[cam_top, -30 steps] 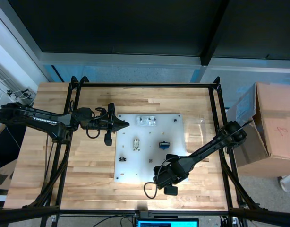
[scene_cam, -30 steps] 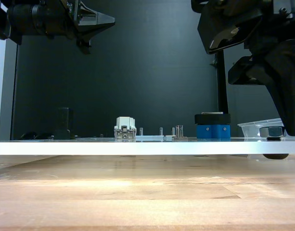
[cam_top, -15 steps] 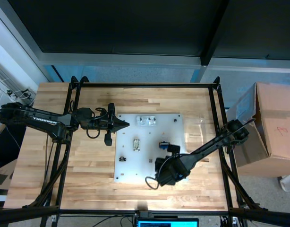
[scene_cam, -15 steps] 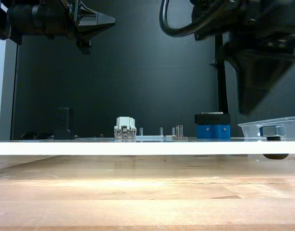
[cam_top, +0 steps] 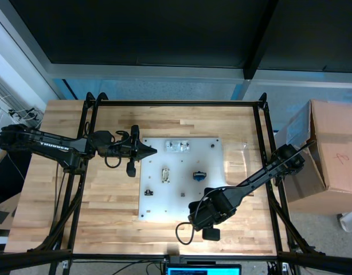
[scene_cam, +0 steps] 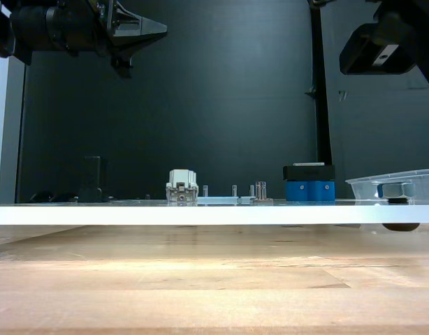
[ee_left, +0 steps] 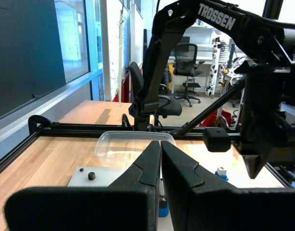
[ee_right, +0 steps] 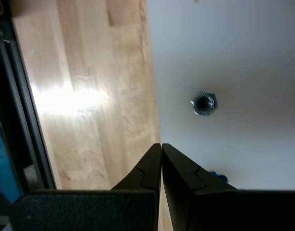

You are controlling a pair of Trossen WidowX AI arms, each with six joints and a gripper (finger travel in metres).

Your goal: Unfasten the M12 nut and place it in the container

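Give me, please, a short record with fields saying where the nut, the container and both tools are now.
Nut: silver nut on its stud on the white board, free of both tools.
Container: clear container right of the board; nut not in it.
Left tool: shut, high over the board's left edge.
Right tool: shut on nothing, raised over the board's near right edge.
Change: right tool has risen from beside the nut; nut has not moved.

A cardboard box [cam_top: 332, 154] stands beside the wooden table's [cam_top: 107, 223] right edge.
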